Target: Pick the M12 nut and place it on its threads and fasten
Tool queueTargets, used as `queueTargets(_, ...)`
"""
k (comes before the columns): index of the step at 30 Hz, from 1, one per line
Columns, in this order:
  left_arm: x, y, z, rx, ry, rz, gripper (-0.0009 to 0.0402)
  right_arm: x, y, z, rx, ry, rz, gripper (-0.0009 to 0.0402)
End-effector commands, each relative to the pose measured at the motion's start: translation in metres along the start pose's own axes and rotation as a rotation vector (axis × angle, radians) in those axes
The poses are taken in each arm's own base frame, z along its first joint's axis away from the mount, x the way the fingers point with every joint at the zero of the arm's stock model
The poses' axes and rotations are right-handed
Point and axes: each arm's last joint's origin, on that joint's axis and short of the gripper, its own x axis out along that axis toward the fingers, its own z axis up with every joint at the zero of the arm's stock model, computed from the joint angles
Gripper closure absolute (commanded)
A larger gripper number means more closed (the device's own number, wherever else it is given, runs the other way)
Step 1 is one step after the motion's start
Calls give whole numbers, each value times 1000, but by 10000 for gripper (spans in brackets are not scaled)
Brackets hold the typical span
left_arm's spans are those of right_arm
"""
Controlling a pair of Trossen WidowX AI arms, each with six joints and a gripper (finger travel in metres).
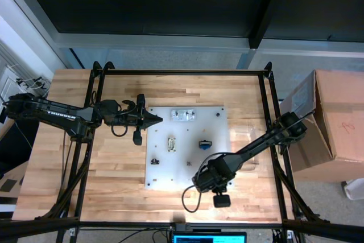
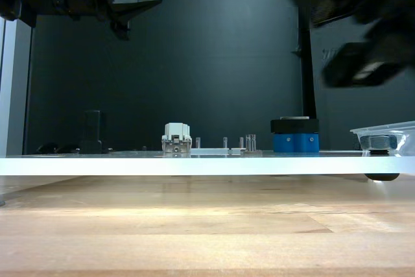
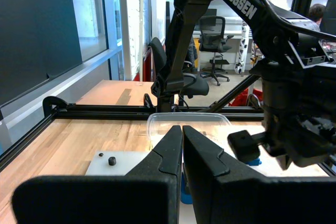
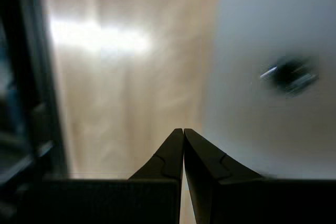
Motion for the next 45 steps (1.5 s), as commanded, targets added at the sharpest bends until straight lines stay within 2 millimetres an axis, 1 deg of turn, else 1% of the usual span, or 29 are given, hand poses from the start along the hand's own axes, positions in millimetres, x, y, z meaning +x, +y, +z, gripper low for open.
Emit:
queueTargets(1,0,0,0,0,-1,0,393,0,-1,0,2,-8,-32,393)
queueTargets(6,0,0,0,0,-1,0,393,-1,-6,2,16,-96,-212,393)
queueTargets(9,0,0,0,0,-1,0,393,-2,-8,2,33,-122,-275,393)
queueTargets(14,0,0,0,0,-1,0,393,-3,-10,2,36,-148,-341,393)
queueTargets(17,0,0,0,0,-1,0,393,-2,-11,3,36,-152,-350,393)
queueTargets(21,0,0,0,0,-1,0,393,-1,-9,4,33,-156,-314,393)
queueTargets(26,0,0,0,0,-1,0,393,0,0,3,-29,-43,-33,393)
queueTargets(29,0,0,0,0,-1,0,393,0,0,0,-25,-16,-19,393)
queueTargets(31,0,0,0,0,-1,0,393,0,-1,0,-22,-22,-49,393)
queueTargets(34,0,0,0,0,-1,0,393,-1,-4,0,-15,-58,-157,393)
queueTargets(40,0,0,0,0,-1,0,393,-2,-9,1,29,-130,-313,393)
queueTargets(45,0,0,0,0,-1,0,393,-3,-10,3,31,-162,-364,393)
